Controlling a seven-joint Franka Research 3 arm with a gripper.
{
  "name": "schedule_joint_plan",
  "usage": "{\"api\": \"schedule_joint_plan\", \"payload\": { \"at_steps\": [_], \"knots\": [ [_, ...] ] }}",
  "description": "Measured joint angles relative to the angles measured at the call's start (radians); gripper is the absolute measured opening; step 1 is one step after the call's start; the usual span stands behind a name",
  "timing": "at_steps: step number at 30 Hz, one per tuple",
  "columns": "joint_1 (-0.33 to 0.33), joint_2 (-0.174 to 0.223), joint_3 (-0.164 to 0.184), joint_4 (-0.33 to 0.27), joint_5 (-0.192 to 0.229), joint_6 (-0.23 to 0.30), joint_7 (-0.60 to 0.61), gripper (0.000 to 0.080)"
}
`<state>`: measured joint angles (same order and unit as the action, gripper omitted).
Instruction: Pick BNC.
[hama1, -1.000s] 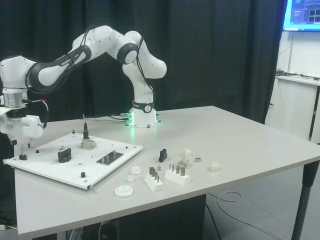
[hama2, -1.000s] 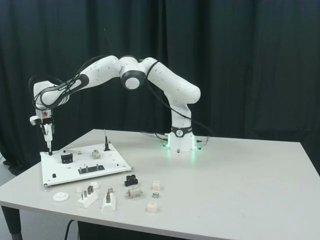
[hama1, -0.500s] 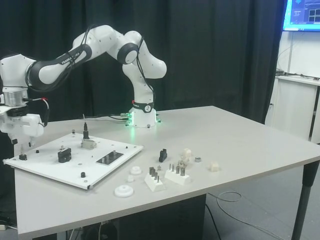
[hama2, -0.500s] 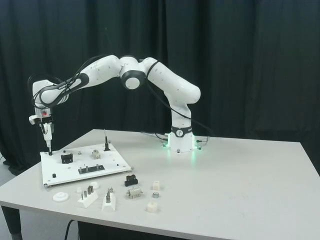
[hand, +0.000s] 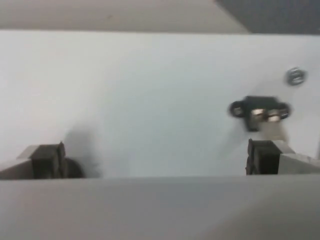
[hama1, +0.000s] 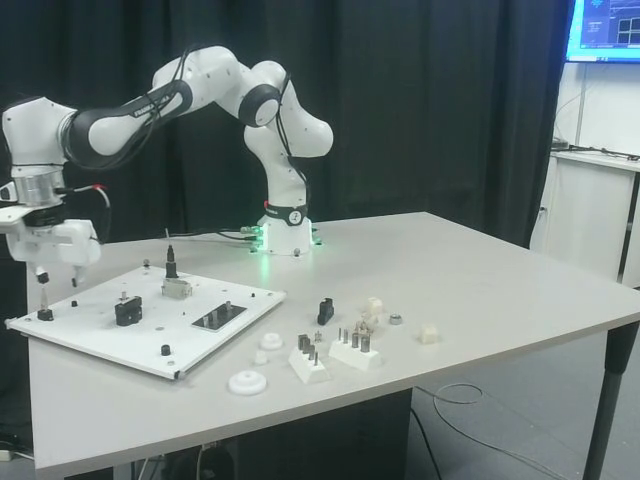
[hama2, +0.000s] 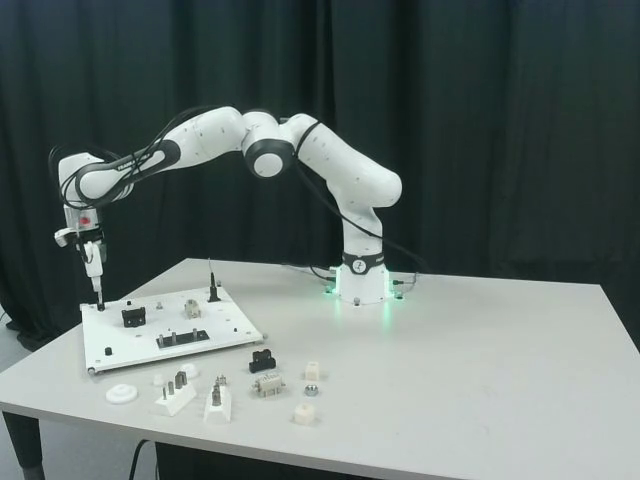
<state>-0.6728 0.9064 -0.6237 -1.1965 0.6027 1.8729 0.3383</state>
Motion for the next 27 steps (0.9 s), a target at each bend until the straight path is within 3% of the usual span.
{"api": "schedule_joint_plan", "payload": {
  "at_steps": [12, 27],
  "knots": [
    [0.073, -0.031, -0.008, 0.0, 0.0, -0.1, 0.08, 0.08],
    [0.21, -0.051, -0.067, -0.014, 0.0, -0.187, 0.155, 0.08]
  ]
}}
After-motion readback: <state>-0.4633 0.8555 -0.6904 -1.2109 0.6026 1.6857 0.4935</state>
